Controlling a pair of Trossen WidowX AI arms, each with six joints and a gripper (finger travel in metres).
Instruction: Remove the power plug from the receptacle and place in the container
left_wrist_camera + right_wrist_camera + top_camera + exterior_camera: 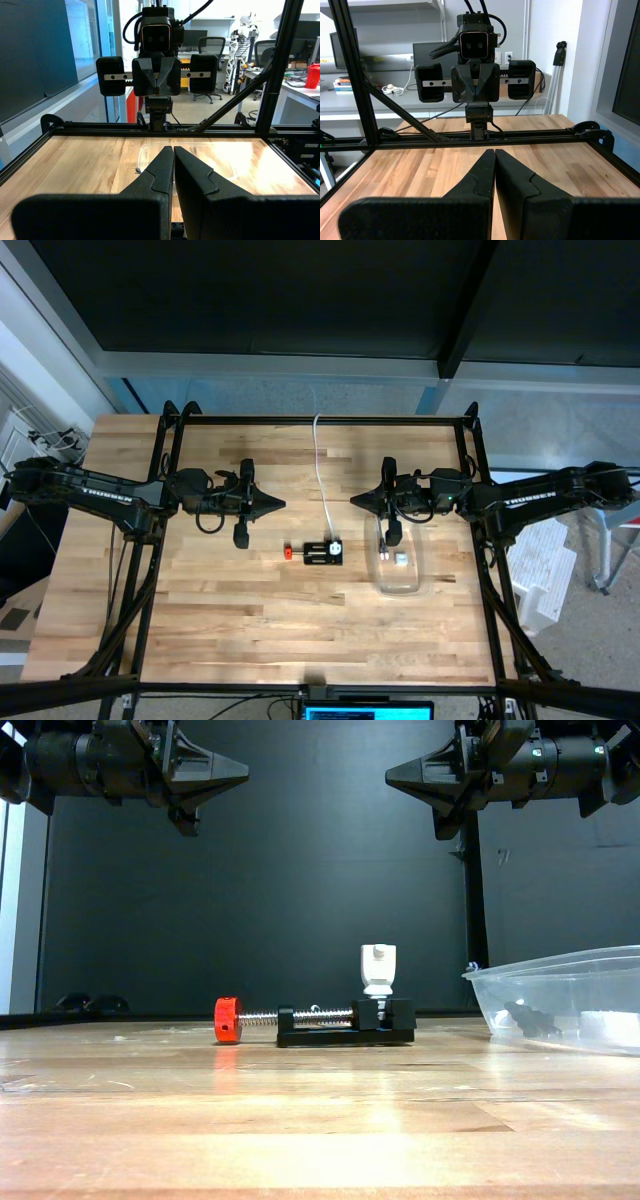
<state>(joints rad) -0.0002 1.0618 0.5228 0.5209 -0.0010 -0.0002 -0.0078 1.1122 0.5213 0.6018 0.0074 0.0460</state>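
Left gripper (pixel 282 505): held high above the wooden table (pixel 250 620), left of the vise, tip aimed toward the middle; its fingers (pixel 160 170) are pressed together with nothing between them.
Right gripper (pixel 353 500): at matching height across from it, nose to nose with a gap between the two tips, hanging above the far end of the container (pixel 412 585); claw also pressed together and empty, as the right wrist view shows.
Power plug (pixel 383 544): lies inside the container, on its floor near the far left corner, apart from both grippers; in the low view it shows as a small dark shape (pixel 527 1017) through the clear wall.
Small white cube (pixel 401 559): in the same tray, just beside the plug.
Receptacle (pixel 378 968): stands upright in the black vise frame (pixel 345 1022), red knob (pixel 228 1020) pointing left, just left of the container.
White cable (pixel 320 465): runs from the receptacle to the table's far edge.
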